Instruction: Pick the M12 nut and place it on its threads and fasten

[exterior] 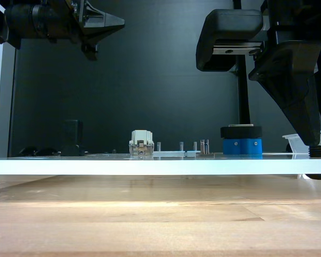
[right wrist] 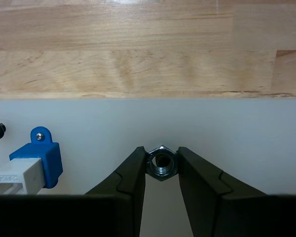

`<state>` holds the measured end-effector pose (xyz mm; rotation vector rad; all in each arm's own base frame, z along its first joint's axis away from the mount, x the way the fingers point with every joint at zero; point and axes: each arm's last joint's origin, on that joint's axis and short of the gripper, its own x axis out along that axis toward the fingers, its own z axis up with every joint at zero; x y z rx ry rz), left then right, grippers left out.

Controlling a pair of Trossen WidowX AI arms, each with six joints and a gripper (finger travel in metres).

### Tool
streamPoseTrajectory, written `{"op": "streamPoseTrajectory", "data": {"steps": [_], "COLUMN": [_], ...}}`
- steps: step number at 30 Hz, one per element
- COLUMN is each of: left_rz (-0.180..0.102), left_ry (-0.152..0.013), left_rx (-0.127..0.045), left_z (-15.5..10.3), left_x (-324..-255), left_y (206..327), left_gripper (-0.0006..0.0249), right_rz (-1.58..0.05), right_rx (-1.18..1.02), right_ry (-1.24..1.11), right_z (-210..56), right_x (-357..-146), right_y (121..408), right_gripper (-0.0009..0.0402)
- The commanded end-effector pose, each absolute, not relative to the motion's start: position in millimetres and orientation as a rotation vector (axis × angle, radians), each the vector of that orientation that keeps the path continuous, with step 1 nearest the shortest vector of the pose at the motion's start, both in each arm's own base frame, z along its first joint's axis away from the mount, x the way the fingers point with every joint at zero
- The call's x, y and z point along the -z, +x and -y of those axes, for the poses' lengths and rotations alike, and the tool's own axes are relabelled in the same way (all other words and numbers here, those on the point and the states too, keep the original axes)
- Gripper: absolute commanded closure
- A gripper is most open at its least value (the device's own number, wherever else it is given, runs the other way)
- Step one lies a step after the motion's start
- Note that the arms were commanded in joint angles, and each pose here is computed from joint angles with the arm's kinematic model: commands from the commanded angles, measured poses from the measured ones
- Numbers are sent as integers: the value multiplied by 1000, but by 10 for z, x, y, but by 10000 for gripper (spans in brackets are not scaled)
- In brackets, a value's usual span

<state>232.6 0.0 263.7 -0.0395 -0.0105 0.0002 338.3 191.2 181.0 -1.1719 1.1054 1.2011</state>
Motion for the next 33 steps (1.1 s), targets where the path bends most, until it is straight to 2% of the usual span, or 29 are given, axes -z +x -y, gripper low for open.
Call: {"op": "streamPoseTrajectory", "data": {"steps": [1, 22, 33], "left_rz": [10, 11, 10], "left_ry": [-39, -39, -39], "left_rx": [0, -1, 0], "left_z": [0, -1, 0], "left_x": [-2637, -2637, -2637], "left_y": [2326, 2326, 2326], "left_gripper": [243, 243, 243], "right_rz": [-1119, -1149, -1314], "right_rx": [-1174, -1117, -826], "right_ry": [-1199, -1137, -815], "right_z": [-1893, -1854, -1822], "right_x": [-1800, -1816, -1815], "right_y": [3391, 3412, 3421], "right_gripper": [366, 366, 366]}}
